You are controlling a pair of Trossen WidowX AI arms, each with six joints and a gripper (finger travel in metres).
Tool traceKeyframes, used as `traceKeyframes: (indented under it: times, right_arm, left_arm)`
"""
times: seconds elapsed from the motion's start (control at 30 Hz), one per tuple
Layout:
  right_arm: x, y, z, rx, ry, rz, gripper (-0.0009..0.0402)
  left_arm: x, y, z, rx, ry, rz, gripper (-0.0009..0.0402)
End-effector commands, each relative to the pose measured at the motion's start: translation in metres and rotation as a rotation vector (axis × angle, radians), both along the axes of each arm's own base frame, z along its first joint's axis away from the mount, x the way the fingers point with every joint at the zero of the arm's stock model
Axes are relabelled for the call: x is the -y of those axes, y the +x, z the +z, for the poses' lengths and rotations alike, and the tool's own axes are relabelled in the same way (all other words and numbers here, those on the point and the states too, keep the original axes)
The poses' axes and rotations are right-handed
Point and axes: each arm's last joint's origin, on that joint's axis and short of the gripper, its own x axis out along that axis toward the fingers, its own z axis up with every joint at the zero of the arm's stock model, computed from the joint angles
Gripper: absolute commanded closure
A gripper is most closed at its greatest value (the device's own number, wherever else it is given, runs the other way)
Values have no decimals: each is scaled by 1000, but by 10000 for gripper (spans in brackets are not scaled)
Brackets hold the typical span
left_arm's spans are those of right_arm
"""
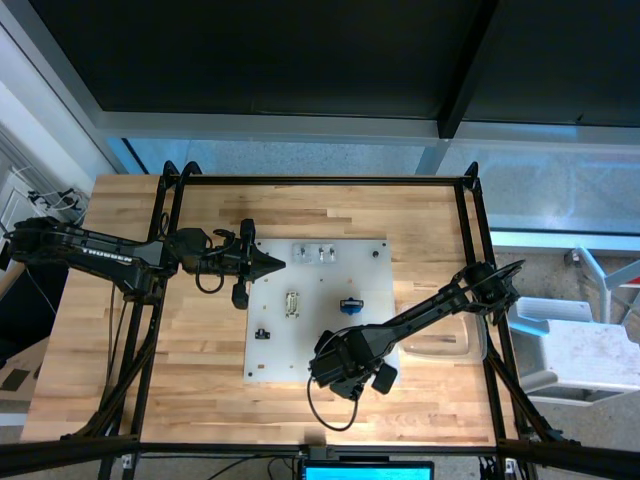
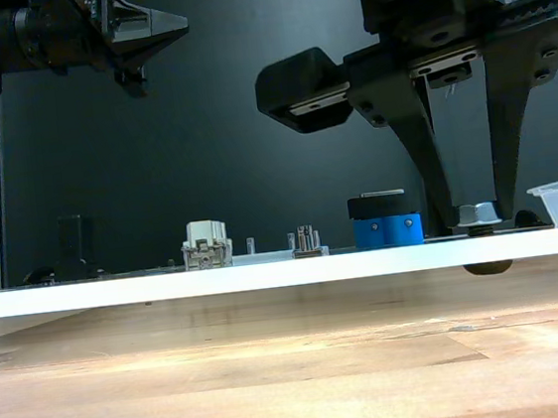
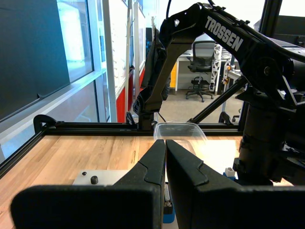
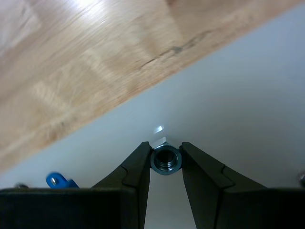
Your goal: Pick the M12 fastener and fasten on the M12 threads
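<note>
My right gripper (image 2: 478,204) points straight down over the near right part of the white board (image 1: 290,350). It is shut on the small silver M12 nut (image 4: 166,160), whose threaded hole faces the wrist camera. In the low view the nut (image 2: 477,214) sits low between the fingers (image 2: 441,177), right on top of a short dark stub, the M12 stud (image 2: 481,231). I cannot tell whether it is threaded on. In the high view the right wrist (image 1: 345,362) hides nut and stud. My left gripper (image 1: 276,264) hovers shut and empty over the board's far left edge.
A blue-and-black part (image 2: 386,220) stands on the board just left of the right gripper. A grey connector (image 2: 206,249) and small posts (image 2: 304,241) sit mid-board. The clear tray (image 1: 450,345) lies on the wooden table beside the board's right edge.
</note>
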Motion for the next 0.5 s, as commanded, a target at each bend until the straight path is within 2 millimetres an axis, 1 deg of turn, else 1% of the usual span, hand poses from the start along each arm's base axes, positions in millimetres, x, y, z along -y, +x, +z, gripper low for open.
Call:
traceKeyframes:
  times: [0.03, 0.23, 0.5]
  right_arm:
    - [0, -1, 0, -13, 3, -139, 357]
    - [0, 0, 0, -27, 17, -423, 357]
    - [1, 0, 0, -51, 40, -892, 357]
  left_arm:
    - [0, 0, 0, 0, 0, 0, 393]
    - [0, 0, 0, 0, 0, 0, 393]
    - [0, 0, 0, 0, 0, 0, 393]
